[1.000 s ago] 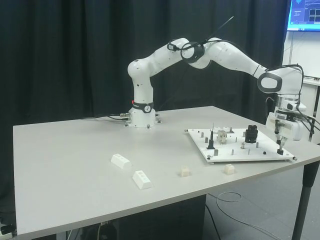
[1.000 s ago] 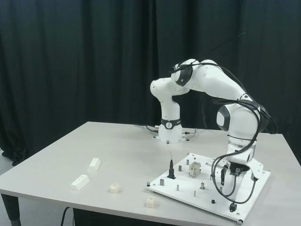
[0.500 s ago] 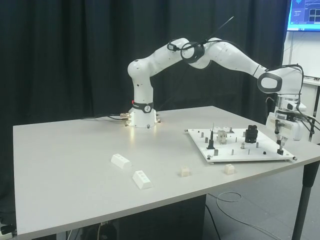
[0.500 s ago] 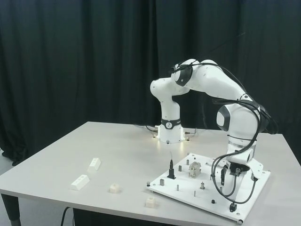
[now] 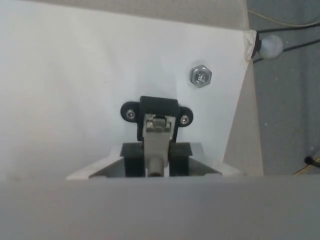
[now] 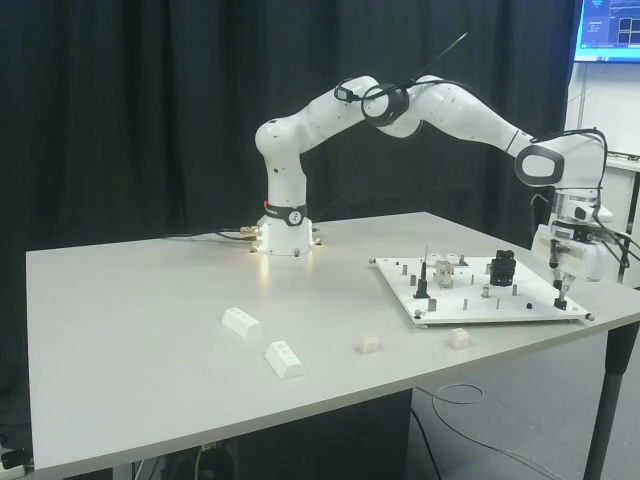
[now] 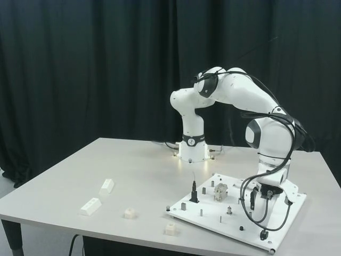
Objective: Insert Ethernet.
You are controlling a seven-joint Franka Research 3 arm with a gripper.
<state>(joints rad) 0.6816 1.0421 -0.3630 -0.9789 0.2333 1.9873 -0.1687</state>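
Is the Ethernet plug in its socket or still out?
In, at least partly: the Ethernet plug has its tip inside the black socket. Full seating cannot be told.

No readable text, label, brand, number or sign appears anywhere; the wall-mounted screen (image 6: 608, 30) shows only marks too small to read.

**White arm, black cabling**

White, rounded, glossy links of the arm (image 6: 440, 105) at centre and right of frame. Black bands at the joints. Black ring around the base (image 6: 284, 215). Loose black cables (image 7: 250, 205) looped below the wrist. Thin black cable along the upper links.
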